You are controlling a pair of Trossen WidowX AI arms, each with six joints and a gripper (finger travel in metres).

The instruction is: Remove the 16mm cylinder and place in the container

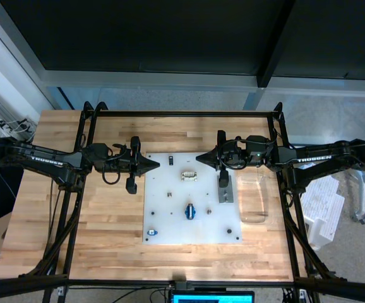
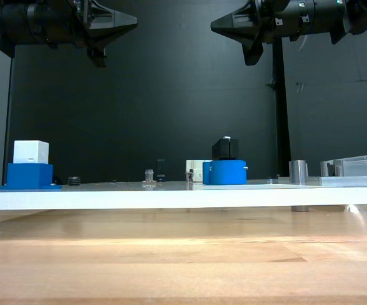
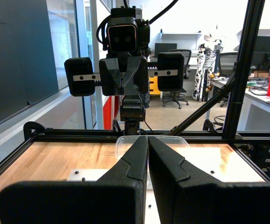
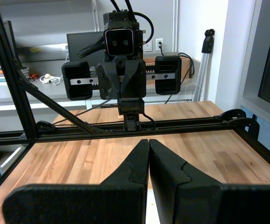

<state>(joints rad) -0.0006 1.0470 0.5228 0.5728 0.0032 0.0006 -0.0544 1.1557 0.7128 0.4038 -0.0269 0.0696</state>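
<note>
Hovering over the white square board's [image 1: 170, 222] far half, my left gripper [image 1: 156, 163] and right gripper [image 1: 199, 159] sit clenched.

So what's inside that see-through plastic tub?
Nothing I can see: only wooden table shows through the clear plastic rectangular tub. Its far end hides under the right arm. The left gripper and right gripper hover high by the white square board, jaws shut.
</note>
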